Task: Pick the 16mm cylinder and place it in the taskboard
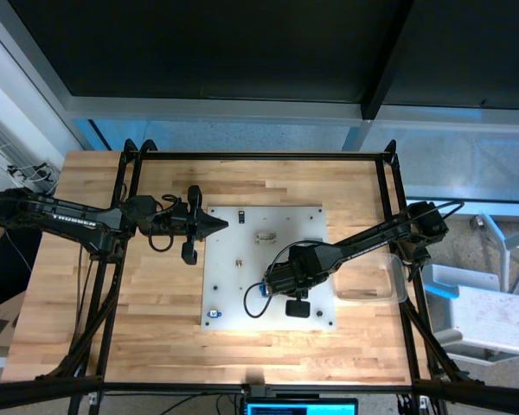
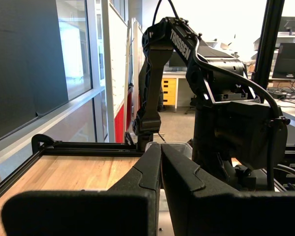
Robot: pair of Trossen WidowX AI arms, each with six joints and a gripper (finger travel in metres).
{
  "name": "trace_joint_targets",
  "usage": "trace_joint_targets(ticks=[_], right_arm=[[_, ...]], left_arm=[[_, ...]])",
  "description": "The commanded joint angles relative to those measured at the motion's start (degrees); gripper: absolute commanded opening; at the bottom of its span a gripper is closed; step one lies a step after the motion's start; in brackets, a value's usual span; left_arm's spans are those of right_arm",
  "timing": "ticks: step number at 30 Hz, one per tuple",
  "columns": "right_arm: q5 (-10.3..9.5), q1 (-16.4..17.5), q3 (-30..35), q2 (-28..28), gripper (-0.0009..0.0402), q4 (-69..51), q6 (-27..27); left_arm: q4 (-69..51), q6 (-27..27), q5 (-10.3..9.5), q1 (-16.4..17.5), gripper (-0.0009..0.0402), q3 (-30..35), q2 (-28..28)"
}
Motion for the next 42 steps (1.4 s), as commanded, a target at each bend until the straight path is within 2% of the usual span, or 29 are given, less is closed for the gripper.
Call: trace_joint_targets(ticks=[1, 6, 10, 42], right_arm=[[0.31, 0.0, -0.2, 0.0, 0.0027, -0.1, 0.0], [0.44, 0.0, -0.2, 0.0, 0.0027, 0.0, 0.0], [1.70, 0.0, -0.2, 0.0, 0.0027, 0.1, -0.1], [1.68, -0.1, -0.2, 0.0, 0.0027, 0.2, 0.0]], left_arm=[[0.0, 0.0, 0.02, 0.0, 0.0000, 0.0, 0.0], [0.0, 0.0, 0.02, 0.0, 0.0000, 0.0, 0.0], [0.0, 0.0, 0.02, 0.0, 0.0000, 0.0, 0.0], [0.0, 0.0, 0.02, 0.0, 0.0000, 0.0, 0.0]])
